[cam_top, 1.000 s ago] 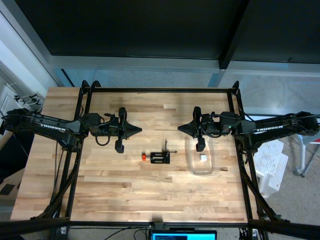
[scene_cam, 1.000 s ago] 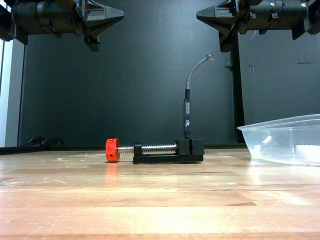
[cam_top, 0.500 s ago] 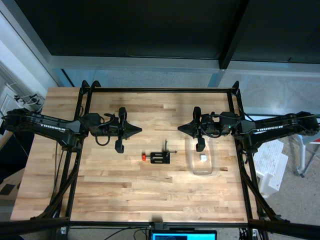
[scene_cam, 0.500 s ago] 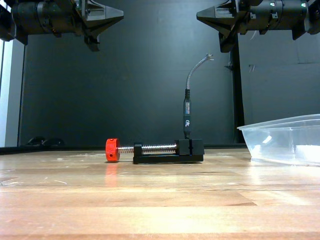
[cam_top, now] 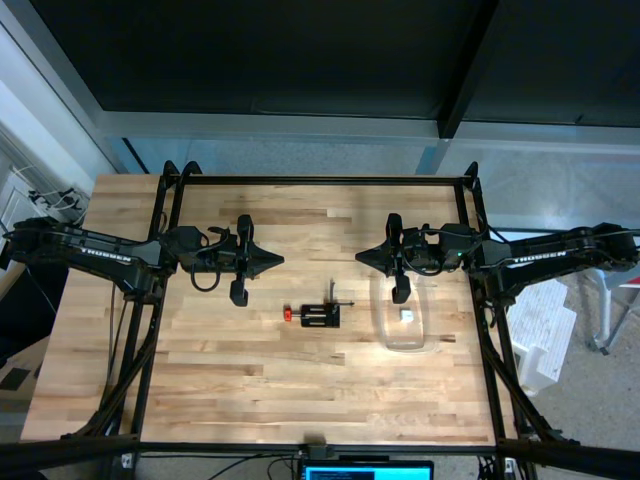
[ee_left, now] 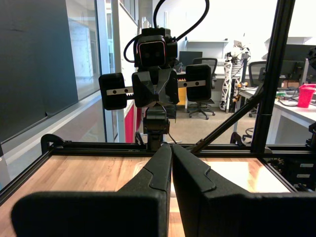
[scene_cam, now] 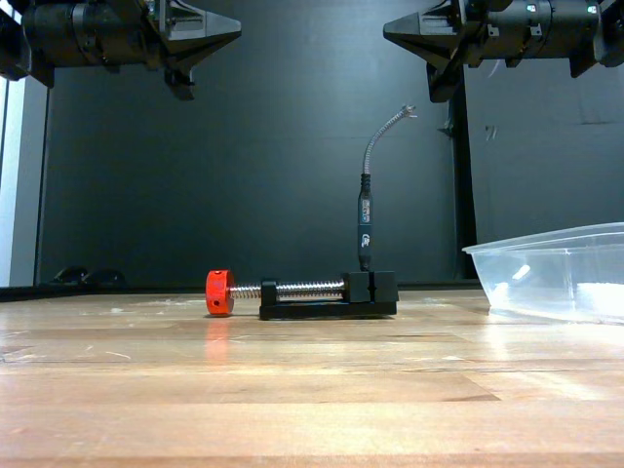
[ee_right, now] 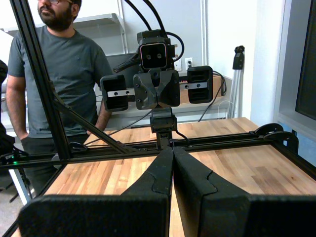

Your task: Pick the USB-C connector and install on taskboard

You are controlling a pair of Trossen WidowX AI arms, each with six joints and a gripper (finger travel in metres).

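Pale wood planking makes up the tabletop (cam_top: 250,380), boxed in by a black frame (cam_top: 320,181). In the high view the left gripper (cam_top: 277,260) and the right gripper (cam_top: 362,257) point inward at each other, well apart. Both are on the far side of the taskboard (cam_top: 320,317), which lies mid-table with its red-orange knob (cam_top: 287,315) at the left end. A clear tray (cam_top: 403,347) sits near its right, with a small white piece (cam_top: 405,314) inside.

The low view shows both grippers hanging high above the wood, with open air between them and the board. The USB-C connector (scene_cam: 364,226) stands upright in the right end of the taskboard, and its braided stem (scene_cam: 382,132) curves up and to the right. It looks seated, though the block hides how deep the plug goes.

In the left wrist view the fingers (ee_left: 158,168) press together tip to tip, gripping nothing, and the right arm (ee_left: 155,84) faces them across the table. The right wrist view shows the same pinched, empty fingers (ee_right: 160,173), with a person (ee_right: 59,64) in a grey shirt standing beyond the table's left edge.

Picking and inserting appear to be done, with the arms at rest. Likely all that is left is to check that the plug sits square. If it needs reseating, the right gripper, the nearer one, would have to spread its fingers, come down on the connector's dark body and press straight down. It should neither bend the stem nor shove the light board.
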